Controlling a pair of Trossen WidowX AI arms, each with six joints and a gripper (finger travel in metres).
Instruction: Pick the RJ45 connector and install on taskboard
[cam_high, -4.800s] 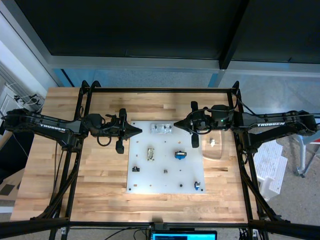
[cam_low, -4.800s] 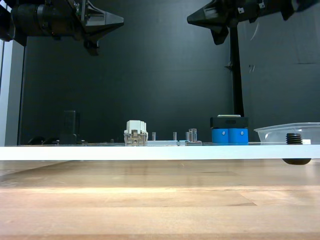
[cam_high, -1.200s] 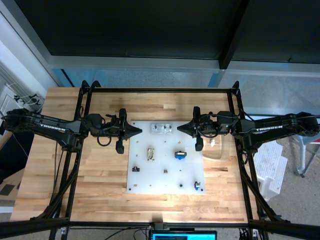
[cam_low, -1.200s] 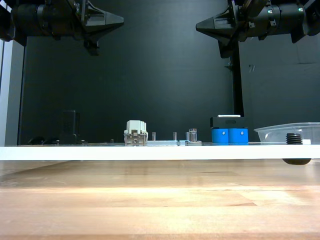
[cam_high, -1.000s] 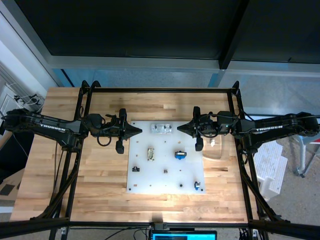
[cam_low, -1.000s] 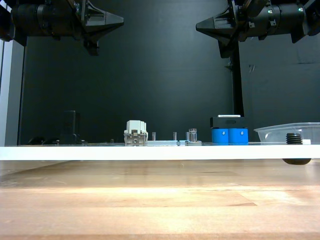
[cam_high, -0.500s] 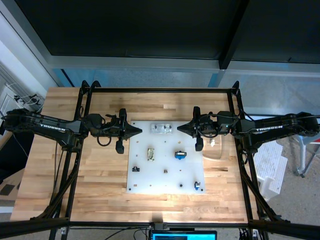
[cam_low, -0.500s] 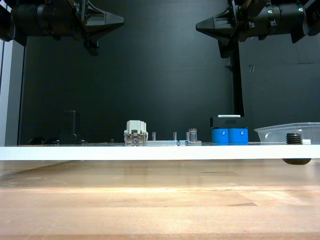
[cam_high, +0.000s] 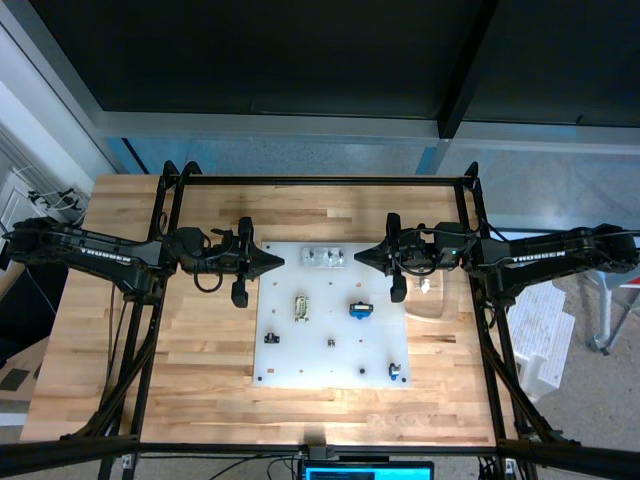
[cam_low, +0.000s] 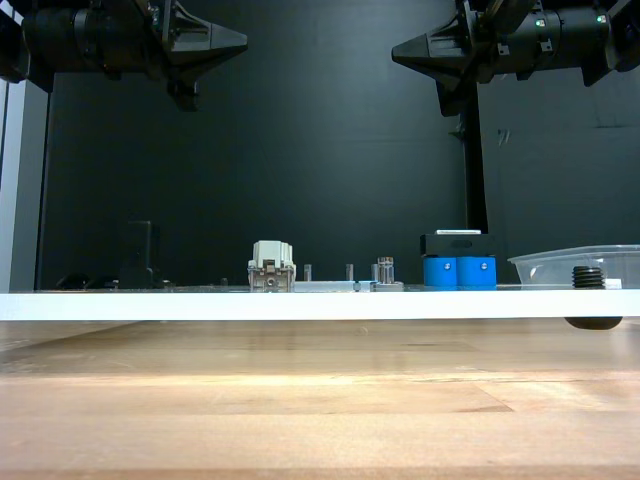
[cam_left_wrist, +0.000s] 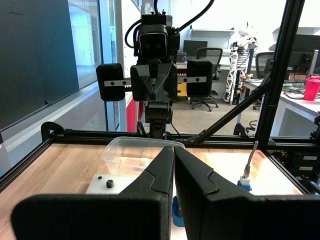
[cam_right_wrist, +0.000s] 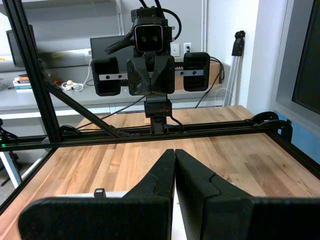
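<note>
The connector (cam_left_wrist: 244, 178), a clear plug with a grey cable rising from it, stands upright on the blue jack (cam_left_wrist: 243, 186) in the left wrist view. From above, a pale grey piece sits on the jack (cam_high: 397, 373) at the near right corner of the white board (cam_high: 300, 365). My left gripper (cam_high: 279, 262) hovers high over the board's far left edge, shut with nothing in it. My right gripper (cam_high: 359, 255) hangs high over the board's far right part, also shut and empty. The two point at each other. In the wrist views both grippers, left (cam_left_wrist: 174, 150) and right (cam_right_wrist: 174, 151), show their fingers pressed together.
The clear tray (cam_high: 432, 306) stands right of the board with the white block (cam_high: 427, 285) in it. Other fittings stand on the board: a blue block (cam_high: 360, 310), a pale socket (cam_high: 301, 307) and metal posts (cam_high: 326, 258). A black frame rims the table.
Since nearly five seconds ago the right arm has drawn back a little to the right and levelled out. Over the last second nothing has moved.
</note>
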